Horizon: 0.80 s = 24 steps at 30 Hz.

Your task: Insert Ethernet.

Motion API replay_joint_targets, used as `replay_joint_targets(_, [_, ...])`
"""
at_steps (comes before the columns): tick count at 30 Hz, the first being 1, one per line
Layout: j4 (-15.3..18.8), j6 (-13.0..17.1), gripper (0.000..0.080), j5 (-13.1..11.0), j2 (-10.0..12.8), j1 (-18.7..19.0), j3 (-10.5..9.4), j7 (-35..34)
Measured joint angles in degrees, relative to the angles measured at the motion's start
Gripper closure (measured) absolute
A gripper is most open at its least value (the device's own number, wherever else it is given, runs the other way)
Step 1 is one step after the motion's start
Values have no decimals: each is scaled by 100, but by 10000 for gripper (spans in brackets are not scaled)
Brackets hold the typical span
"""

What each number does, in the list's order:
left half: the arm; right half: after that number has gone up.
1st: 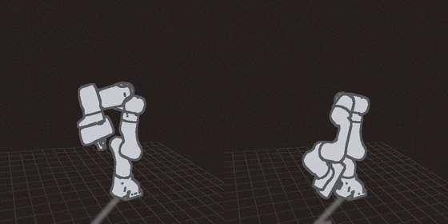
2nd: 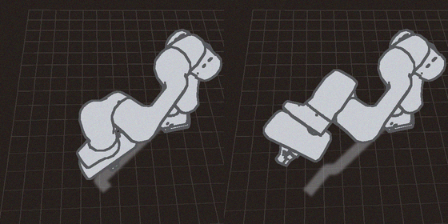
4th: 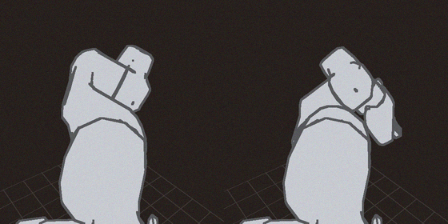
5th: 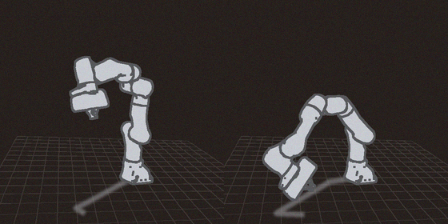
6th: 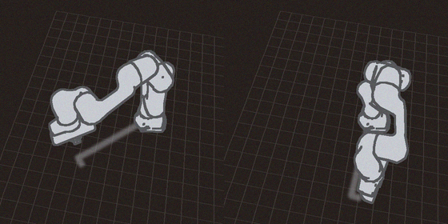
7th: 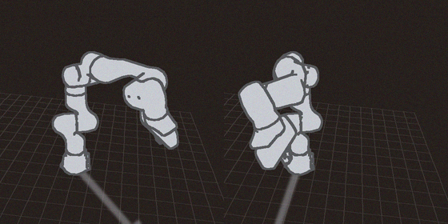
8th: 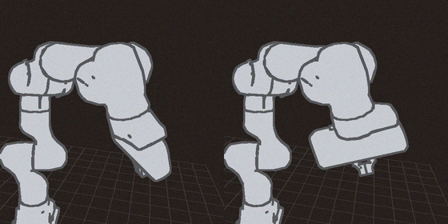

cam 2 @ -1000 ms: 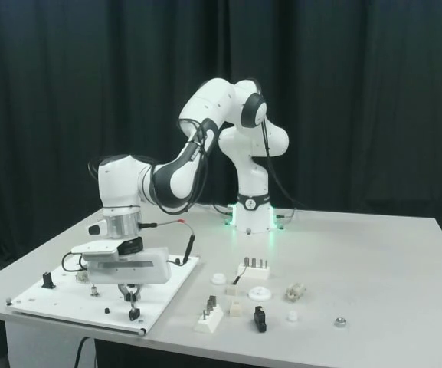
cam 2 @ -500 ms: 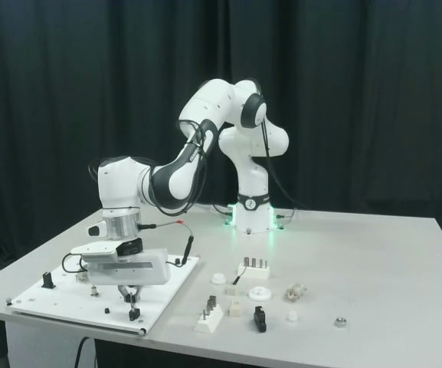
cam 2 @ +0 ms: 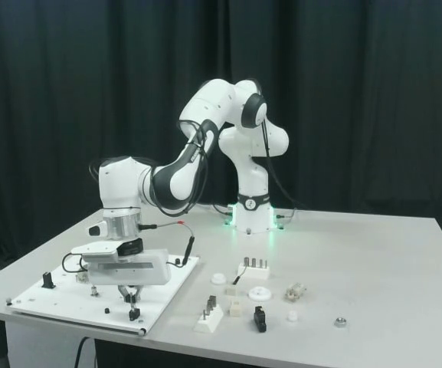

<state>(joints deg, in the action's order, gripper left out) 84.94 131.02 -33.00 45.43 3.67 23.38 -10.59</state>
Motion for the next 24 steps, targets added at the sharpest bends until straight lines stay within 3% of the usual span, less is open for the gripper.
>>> replay_joint_targets(24, [30, 77, 733, 8, 2, 64, 41, 0])
